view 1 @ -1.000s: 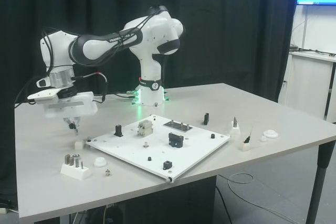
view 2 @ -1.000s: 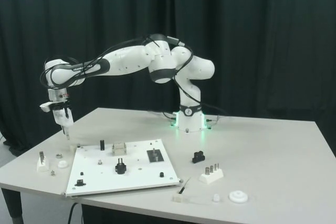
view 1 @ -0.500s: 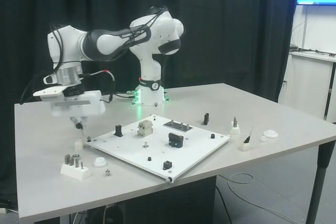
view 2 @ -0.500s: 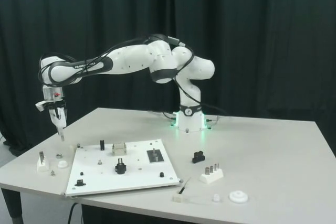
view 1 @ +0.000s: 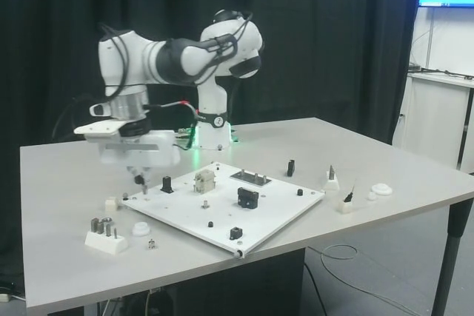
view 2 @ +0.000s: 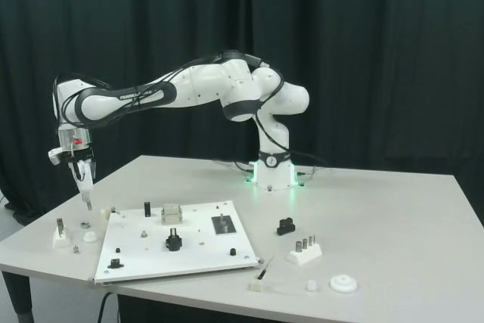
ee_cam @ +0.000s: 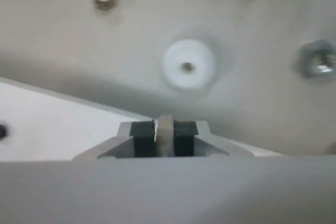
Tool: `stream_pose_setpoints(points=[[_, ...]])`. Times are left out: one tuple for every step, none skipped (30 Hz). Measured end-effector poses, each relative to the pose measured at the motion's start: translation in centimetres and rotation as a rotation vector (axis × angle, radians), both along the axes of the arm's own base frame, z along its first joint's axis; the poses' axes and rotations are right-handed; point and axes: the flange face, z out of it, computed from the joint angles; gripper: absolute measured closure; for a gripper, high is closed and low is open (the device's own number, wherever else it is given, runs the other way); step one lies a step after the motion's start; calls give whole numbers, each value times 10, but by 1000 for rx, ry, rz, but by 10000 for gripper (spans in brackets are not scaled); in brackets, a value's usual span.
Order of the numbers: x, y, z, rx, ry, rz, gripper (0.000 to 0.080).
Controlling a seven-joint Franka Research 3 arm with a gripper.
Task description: Insert Ethernet.
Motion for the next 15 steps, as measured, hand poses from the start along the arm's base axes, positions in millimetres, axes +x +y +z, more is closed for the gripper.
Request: stream_pose_setpoints(points=[[5, 4, 1, -1, 3, -2, 732], [11, 9, 2, -3, 5, -5, 732], [16, 14, 2, -5, 9, -9, 732], [21, 18, 3, -7, 12, -14, 732], [25, 23, 4, -9, 15, -21, 732], [30, 27, 5, -11, 18, -30, 732], [35, 32, 6, -13, 21, -40, 732], [39, 36, 7, -16, 24, -47, 732], [44, 41, 7, -19, 28, -55, 732], [48, 45, 8, -21, 31, -61, 732], [52, 49, 9, -24, 34, -67, 732], [56, 54, 10, -26, 36, -73, 732], [60, 58, 10, -28, 37, -79, 732], [64, 63, 10, -30, 38, -85, 732], [68, 67, 11, -32, 40, -92, 732]])
